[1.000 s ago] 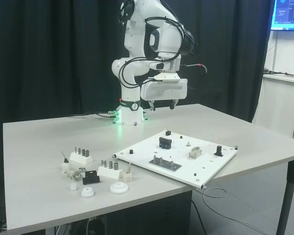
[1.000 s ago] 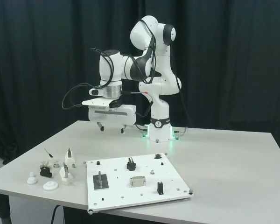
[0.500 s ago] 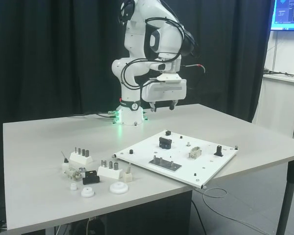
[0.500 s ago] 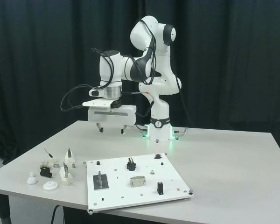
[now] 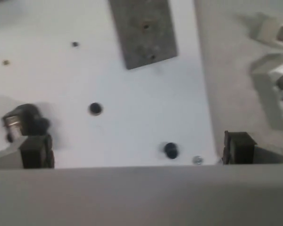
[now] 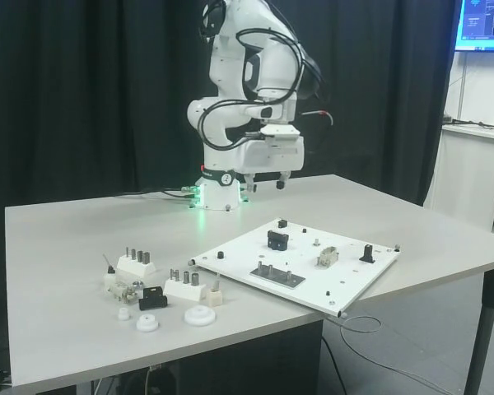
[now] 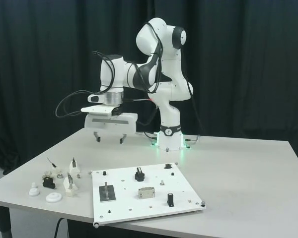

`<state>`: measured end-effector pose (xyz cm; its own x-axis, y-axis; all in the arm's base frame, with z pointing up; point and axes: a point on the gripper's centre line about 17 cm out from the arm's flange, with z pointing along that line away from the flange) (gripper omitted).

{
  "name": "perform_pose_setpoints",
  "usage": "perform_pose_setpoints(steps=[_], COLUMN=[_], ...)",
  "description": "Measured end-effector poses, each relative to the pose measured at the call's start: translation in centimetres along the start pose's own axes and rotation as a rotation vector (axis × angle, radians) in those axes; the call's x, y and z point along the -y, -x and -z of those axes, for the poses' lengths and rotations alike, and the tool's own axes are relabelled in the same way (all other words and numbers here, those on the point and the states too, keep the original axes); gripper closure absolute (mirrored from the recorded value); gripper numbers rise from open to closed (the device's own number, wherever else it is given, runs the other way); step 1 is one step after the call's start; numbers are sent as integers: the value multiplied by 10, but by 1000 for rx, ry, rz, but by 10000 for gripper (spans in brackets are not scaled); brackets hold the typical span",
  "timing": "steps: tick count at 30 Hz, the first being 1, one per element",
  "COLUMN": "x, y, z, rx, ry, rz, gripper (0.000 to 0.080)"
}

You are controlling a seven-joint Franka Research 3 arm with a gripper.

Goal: Pick waterproof.

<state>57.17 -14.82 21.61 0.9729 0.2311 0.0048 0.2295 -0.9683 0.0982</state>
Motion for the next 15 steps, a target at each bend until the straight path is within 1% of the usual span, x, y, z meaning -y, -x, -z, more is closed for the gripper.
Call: perform_pose_setpoints(steps=[4, 9, 15], x=[-19, -45, -81], y=[0, -1, 0], z=[0, 2, 5], rx=[-17, -34, -46], ry=[17, 41, 73], rz=[5, 40, 56], gripper=[3, 3, 3])
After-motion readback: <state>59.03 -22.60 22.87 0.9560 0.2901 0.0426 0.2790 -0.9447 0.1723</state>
